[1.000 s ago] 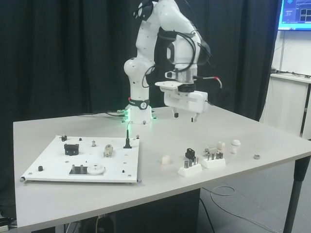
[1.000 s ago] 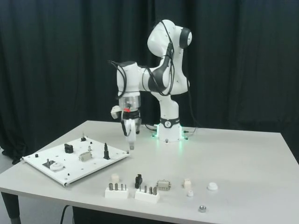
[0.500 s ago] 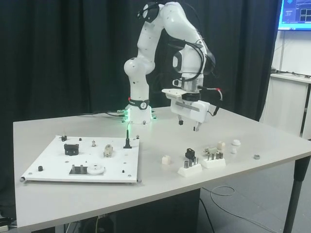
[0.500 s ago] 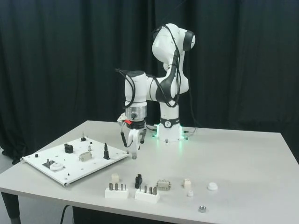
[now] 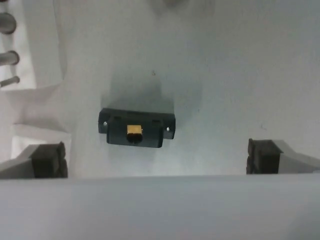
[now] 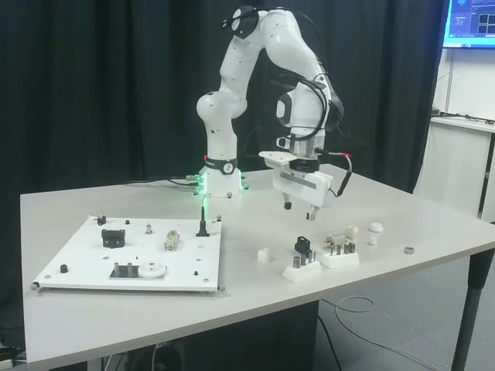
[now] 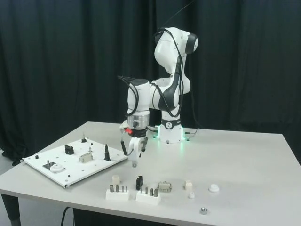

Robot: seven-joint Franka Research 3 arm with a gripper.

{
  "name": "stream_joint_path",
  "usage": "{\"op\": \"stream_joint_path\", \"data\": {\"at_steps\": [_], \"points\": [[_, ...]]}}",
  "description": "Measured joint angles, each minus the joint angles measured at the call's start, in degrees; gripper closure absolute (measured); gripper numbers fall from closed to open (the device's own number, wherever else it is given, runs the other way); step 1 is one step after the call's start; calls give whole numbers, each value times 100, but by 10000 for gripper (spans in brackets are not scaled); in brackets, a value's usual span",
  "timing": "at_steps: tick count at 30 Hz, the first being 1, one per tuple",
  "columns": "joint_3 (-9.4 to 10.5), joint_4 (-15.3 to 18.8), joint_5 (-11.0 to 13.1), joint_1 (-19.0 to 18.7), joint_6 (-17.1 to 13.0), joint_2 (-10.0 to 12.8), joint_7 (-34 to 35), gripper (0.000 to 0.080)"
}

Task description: Pick D-SUB.

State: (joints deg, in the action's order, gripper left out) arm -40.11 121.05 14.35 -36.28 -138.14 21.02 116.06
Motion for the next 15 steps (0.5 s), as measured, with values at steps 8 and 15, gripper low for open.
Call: {"op": "stream_joint_path", "data": {"at_steps": [8,15], "points": [[383,0,90,358,-273,132,15,3],[745,-7,90,705,-544,248,1,3]]}}
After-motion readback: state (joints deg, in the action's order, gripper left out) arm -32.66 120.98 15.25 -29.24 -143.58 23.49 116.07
